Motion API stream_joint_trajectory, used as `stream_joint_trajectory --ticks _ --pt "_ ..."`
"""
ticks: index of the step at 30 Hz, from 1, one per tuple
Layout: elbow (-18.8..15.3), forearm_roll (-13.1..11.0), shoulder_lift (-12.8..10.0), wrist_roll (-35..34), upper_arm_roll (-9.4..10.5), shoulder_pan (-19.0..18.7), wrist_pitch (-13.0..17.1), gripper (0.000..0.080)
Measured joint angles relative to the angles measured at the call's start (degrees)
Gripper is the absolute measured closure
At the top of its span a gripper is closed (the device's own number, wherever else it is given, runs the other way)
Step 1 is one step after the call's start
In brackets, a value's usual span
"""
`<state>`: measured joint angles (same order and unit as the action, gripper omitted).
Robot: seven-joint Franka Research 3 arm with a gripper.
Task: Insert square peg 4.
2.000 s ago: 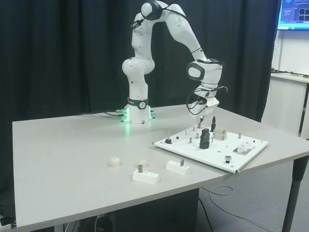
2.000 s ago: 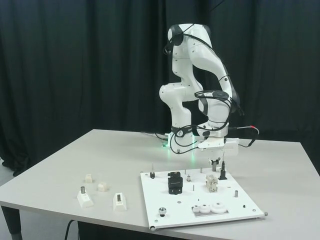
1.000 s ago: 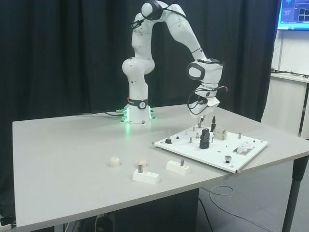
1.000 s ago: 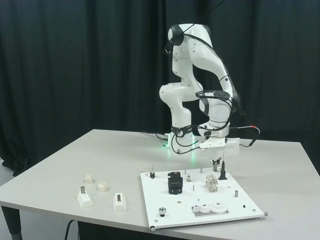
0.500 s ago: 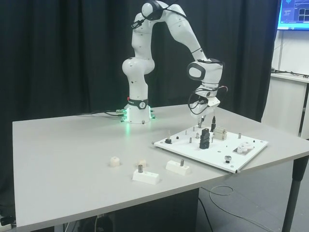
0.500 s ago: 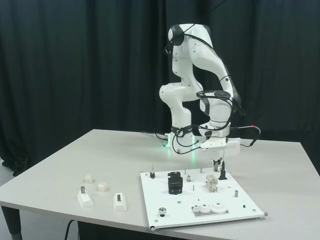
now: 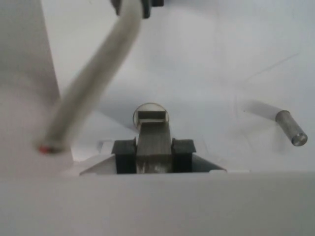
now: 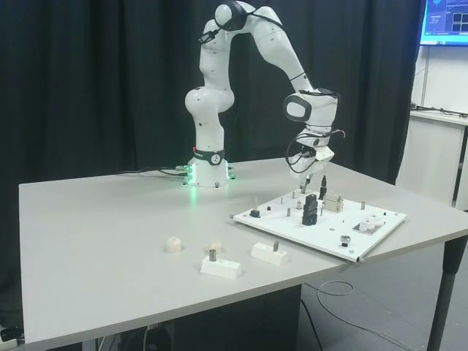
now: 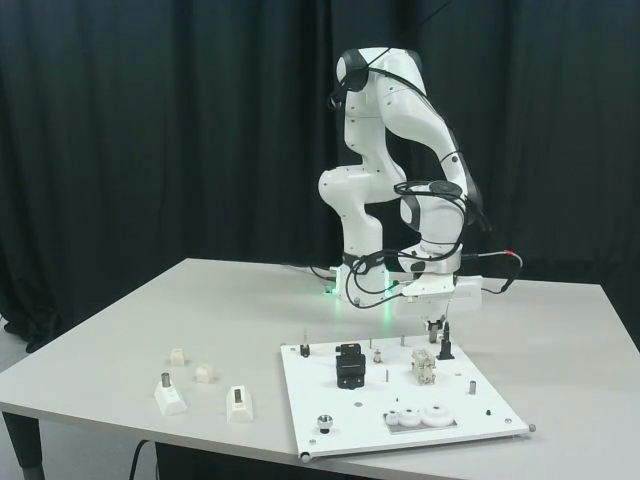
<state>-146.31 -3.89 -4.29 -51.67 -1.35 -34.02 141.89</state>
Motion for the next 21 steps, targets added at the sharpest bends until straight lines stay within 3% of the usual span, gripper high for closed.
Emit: stream_joint_trajectory --ticks 21 --pt "0.10 0.00 -0.76 -0.02 0.23 0.05 1.83 0.0652"
